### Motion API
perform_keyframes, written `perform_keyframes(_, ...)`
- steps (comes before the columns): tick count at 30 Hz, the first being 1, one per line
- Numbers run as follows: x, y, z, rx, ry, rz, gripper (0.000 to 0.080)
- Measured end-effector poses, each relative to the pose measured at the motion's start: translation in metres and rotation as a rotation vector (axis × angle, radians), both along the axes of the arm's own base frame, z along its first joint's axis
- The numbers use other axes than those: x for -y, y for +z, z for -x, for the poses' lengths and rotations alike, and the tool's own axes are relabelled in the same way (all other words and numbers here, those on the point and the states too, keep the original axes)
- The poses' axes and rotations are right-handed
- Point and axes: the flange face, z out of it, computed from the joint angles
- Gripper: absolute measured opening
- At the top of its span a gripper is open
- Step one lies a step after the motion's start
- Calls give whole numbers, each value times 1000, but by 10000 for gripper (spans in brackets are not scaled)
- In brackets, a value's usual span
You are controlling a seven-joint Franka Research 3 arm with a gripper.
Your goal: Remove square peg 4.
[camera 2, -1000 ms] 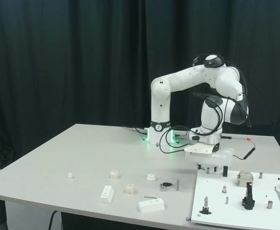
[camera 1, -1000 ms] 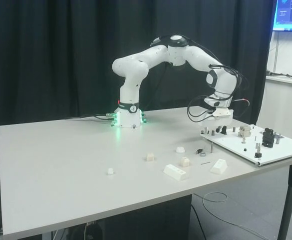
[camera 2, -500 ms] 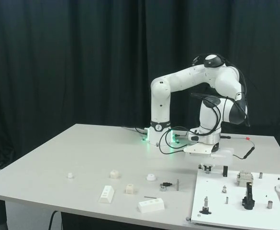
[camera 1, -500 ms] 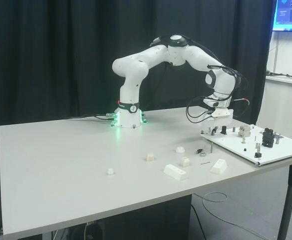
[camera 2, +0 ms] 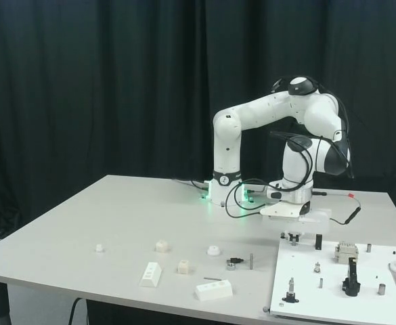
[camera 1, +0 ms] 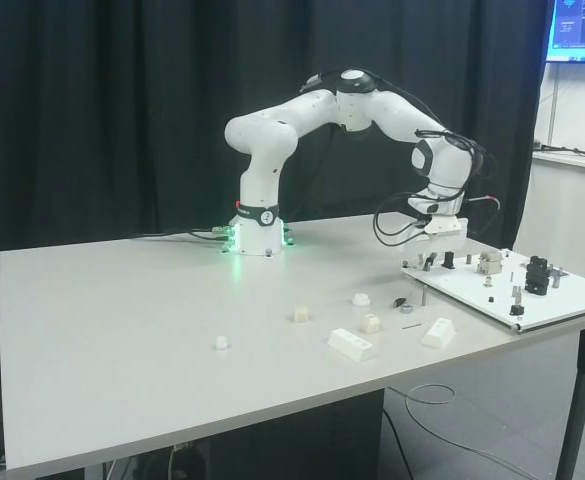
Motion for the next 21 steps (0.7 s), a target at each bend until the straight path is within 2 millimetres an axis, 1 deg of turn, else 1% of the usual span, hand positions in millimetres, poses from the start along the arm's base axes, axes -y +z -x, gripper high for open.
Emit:
perform_keyframes(6, 0, 8, 0, 0, 4, 2, 94)
perform_keyframes(16, 1, 38, 0, -1, 12, 2, 93)
perform_keyframes(21, 1, 47, 0, 0, 11, -1, 93)
